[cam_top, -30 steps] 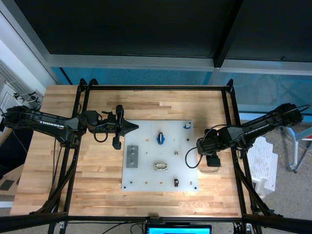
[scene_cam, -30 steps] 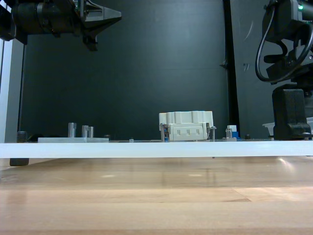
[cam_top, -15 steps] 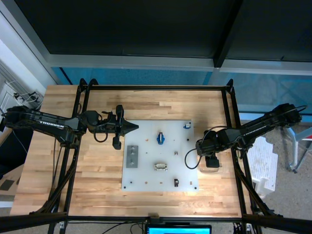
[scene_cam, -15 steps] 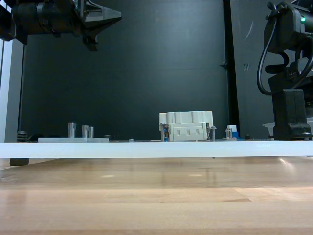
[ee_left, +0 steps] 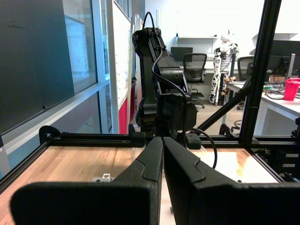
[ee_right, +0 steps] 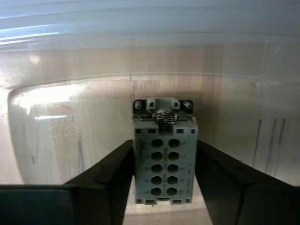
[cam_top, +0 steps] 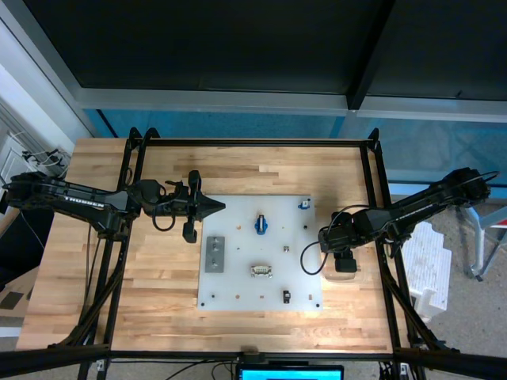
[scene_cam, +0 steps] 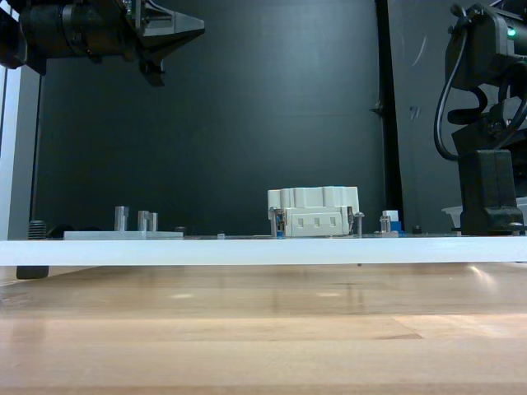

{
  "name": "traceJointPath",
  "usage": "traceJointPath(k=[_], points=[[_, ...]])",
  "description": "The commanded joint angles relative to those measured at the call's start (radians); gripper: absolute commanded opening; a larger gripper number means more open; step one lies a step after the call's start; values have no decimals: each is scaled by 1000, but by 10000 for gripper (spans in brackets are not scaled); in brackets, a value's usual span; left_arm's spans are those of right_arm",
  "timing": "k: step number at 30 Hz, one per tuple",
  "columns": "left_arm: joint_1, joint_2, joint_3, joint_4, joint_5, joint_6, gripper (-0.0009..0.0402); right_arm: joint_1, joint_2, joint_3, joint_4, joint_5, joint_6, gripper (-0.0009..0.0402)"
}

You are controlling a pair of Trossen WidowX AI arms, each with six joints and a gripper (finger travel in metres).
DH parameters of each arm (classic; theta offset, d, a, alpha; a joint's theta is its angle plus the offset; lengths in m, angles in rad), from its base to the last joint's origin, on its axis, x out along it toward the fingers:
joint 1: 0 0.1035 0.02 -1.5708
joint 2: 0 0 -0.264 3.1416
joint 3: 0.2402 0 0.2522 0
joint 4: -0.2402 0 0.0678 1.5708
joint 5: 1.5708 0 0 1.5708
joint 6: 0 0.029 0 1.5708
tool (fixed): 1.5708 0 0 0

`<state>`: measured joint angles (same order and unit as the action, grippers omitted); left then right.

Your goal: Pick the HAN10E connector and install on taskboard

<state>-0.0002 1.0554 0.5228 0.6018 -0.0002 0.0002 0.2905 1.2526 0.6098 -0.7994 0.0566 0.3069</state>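
The HAN10E connector (ee_right: 165,161), a pale grey block with two rows of contact holes, lies in a clear tray (ee_right: 51,117) just off the taskboard's right edge. My right gripper (ee_right: 164,145) is down in that tray (cam_top: 342,277), with its fingers (ee_right: 117,164) pressed against both long sides of the connector. In the high view the right gripper (cam_top: 344,265) hides the connector. The white taskboard (cam_top: 238,294) lies mid-table. My left gripper (cam_top: 220,206) hovers shut above the board's far left corner, holding nothing.
On the board sit a grey metal block (cam_top: 215,253), a blue part (cam_top: 261,224), a pale connector housing (cam_top: 261,271) and a small black fitting (cam_top: 286,297). A black frame (cam_top: 372,198) surrounds the table. The low view shows the housing (scene_cam: 314,211) standing above the board edge (scene_cam: 247,251).
The right arm has sunk a little toward the tray since a second ago. The left arm has not moved.
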Motion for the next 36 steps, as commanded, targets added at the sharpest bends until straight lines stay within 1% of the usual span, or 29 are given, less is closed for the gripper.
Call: traceJointPath(k=[1,7,14,25,36], points=[[0,0,0,0,0,0,1,0,0,0,1,0,0,119],[0,0,0,0,0,0,1,0,-2,7,-3,-6,0,65],[0,0,0,0,0,0,1,0,-11,73,-78,-6,-1,33],[0,0,0,0,0,0,1,0,-23,253,-274,-6,0,29],[0,0,0,0,0,0,1,0,-17,294,-311,-6,9,29]])
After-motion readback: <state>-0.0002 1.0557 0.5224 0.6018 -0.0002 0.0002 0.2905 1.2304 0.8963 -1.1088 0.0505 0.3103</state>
